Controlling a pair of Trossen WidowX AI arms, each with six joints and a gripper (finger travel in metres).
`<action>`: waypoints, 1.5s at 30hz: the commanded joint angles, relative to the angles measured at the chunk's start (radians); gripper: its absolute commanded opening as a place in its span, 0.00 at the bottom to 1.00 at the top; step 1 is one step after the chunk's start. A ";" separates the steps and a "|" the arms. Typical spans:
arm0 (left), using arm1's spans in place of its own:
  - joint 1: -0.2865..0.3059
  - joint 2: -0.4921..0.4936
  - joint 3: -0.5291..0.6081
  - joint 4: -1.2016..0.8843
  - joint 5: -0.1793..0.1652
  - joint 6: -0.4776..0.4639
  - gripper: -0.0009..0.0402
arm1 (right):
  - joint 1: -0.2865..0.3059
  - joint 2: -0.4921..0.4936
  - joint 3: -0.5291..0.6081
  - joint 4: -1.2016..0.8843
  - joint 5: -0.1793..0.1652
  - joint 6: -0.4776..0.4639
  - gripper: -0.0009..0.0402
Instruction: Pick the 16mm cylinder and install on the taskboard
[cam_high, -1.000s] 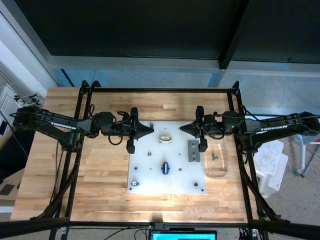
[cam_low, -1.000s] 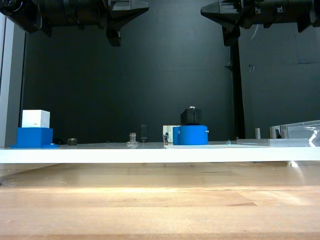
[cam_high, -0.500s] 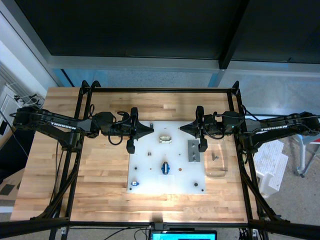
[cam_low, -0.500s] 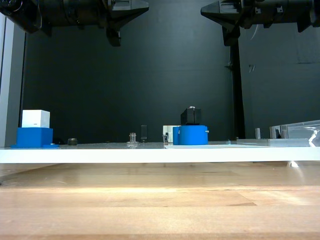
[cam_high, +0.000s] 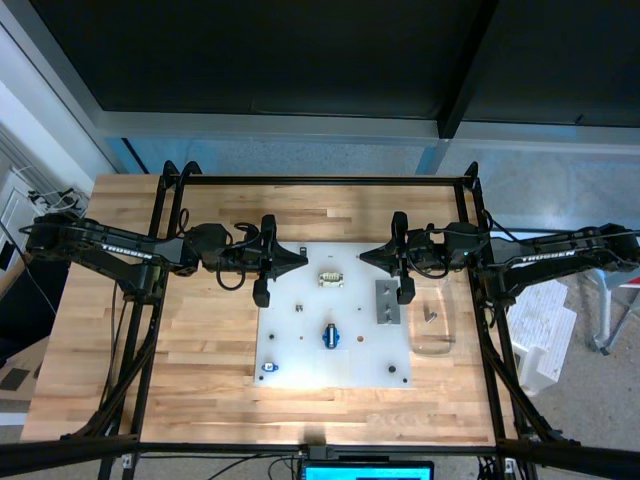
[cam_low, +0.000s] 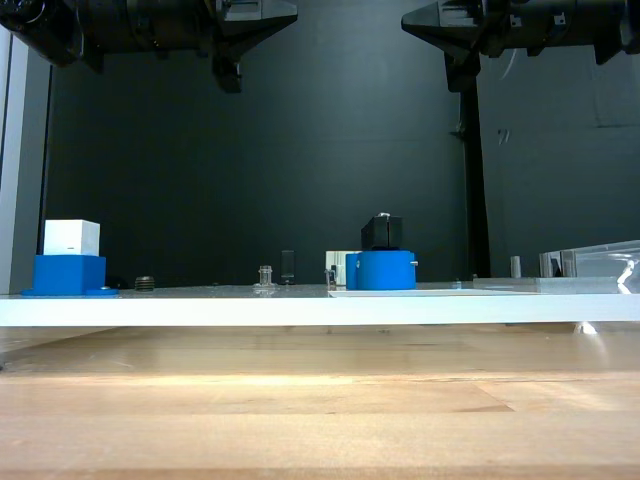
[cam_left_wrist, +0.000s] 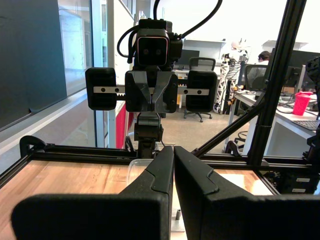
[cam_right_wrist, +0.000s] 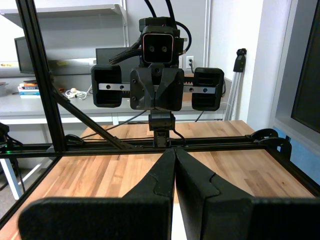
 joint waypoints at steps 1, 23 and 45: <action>0.000 0.000 0.000 0.000 0.000 0.000 0.02 | 0.000 0.000 0.000 0.001 0.000 0.000 0.02; 0.000 0.000 0.000 0.000 0.000 0.000 0.02 | 0.010 -0.018 0.068 -0.322 -0.020 0.052 0.02; 0.000 0.000 0.000 0.000 0.000 0.000 0.02 | 0.171 -0.018 0.241 -1.146 -0.019 0.162 0.02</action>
